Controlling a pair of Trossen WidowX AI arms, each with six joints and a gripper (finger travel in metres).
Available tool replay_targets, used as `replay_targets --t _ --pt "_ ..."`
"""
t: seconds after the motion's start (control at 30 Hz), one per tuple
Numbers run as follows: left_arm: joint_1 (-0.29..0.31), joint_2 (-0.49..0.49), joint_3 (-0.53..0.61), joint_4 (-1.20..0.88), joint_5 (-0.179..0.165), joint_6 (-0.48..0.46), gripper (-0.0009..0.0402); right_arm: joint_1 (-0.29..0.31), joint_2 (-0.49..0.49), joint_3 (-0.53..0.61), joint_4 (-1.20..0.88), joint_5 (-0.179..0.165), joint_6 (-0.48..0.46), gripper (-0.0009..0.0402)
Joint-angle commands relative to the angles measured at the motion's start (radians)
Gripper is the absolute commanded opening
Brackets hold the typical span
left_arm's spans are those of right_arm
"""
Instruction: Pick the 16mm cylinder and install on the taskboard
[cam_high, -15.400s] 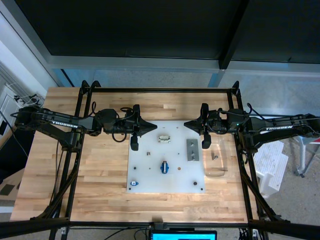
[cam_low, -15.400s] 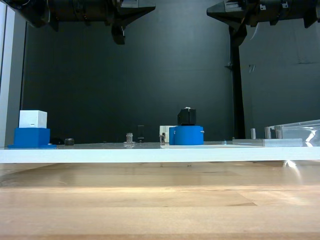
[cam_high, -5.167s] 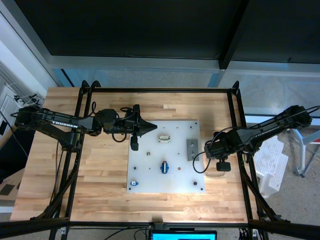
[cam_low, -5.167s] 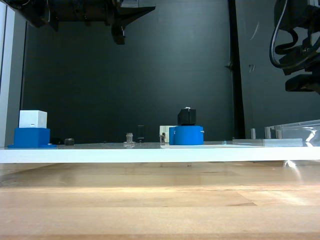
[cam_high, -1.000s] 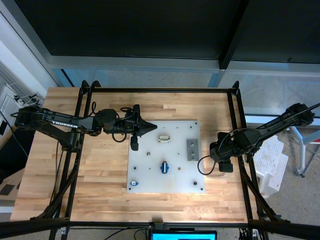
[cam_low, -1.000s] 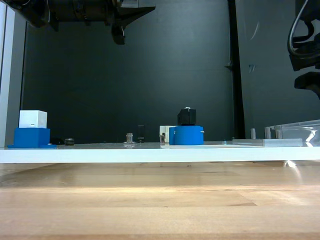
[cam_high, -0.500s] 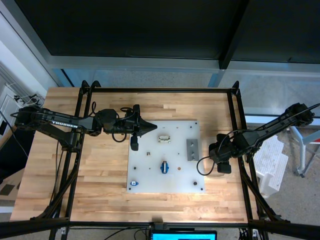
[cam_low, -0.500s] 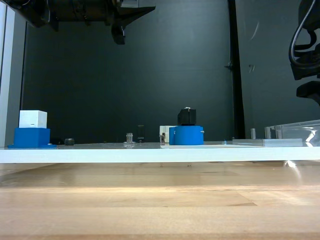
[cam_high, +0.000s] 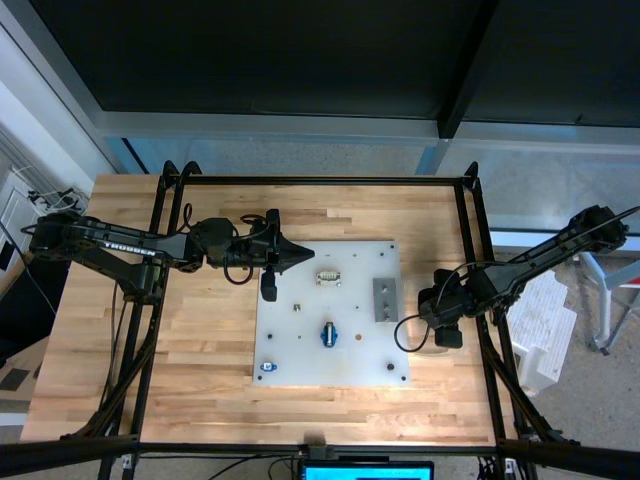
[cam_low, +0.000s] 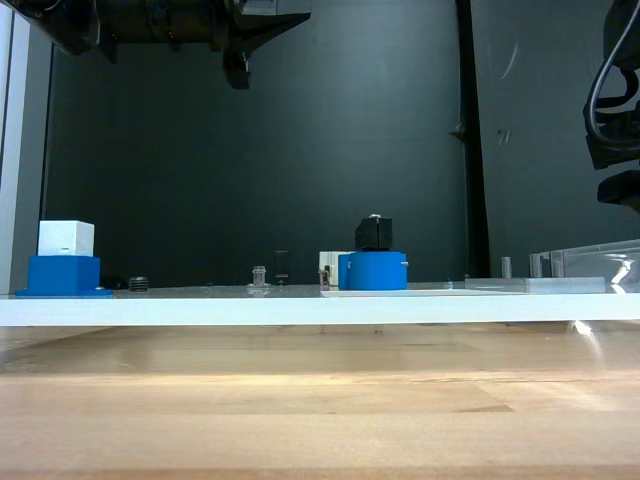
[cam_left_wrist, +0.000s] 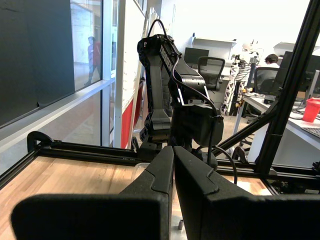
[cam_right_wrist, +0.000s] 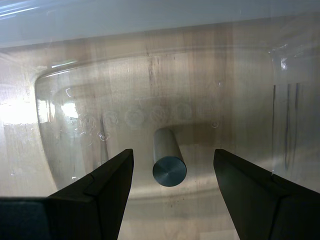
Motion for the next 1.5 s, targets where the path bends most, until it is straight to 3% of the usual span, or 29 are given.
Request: replay_targets --t 0.03,0.47,0.73,1.23,1.5 --pt "0.000 0.000 0.000 0.000 0.000 0.000 0.0000 0.001 0.000 0.001 0.001 0.000 -0.001 0.0204" --pt "0.000 0.000 0.000 0.000 0.000 0.000 0.0000 0.003 0.000 0.001 0.004 -0.002 -0.001 0.0078" --pt "0.000 0.000 0.000 0.000 0.000 0.000 0.0000 0.003 0.000 0.013 -0.002 -0.035 -0.006 -0.0002" --pt "0.000 0.000 0.000 0.000 0.000 0.000 0.0000 0.002 0.000 0.231 -0.229 -0.022 -0.027 0.0007" --pt "0.000 0.000 0.000 0.000 0.000 0.000 0.0000 0.003 0.029 0.265 -0.246 -0.023 -0.026 0.0007"
